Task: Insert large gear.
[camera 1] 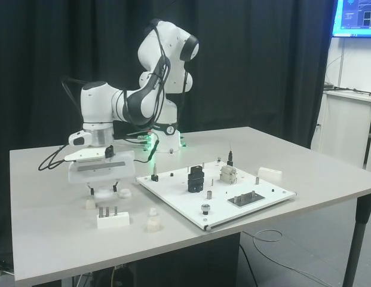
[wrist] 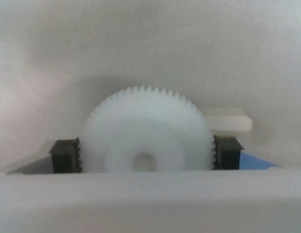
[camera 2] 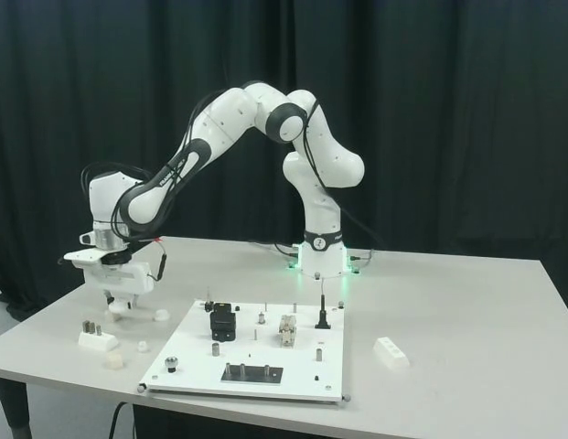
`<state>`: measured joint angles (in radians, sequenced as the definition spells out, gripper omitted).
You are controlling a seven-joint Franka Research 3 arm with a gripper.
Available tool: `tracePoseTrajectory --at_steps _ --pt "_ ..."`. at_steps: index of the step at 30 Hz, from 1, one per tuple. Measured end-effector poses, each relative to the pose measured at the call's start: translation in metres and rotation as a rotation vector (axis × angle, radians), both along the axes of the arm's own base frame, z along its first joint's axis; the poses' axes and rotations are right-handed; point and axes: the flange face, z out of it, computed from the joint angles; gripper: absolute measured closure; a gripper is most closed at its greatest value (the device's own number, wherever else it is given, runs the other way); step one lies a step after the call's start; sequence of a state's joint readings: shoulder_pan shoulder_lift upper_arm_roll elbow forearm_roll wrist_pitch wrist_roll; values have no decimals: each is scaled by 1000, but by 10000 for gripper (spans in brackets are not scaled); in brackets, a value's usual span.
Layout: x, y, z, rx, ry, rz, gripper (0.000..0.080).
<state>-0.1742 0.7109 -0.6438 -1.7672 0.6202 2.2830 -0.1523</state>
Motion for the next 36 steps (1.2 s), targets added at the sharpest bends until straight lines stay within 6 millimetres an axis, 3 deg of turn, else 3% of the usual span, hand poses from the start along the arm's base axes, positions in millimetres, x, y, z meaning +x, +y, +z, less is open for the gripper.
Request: tracePoseTrajectory --at_steps 21,36 --pt "-2 -2 24 23 -22 -6 208" --pt "27 30 45 40 -55 -23 208"
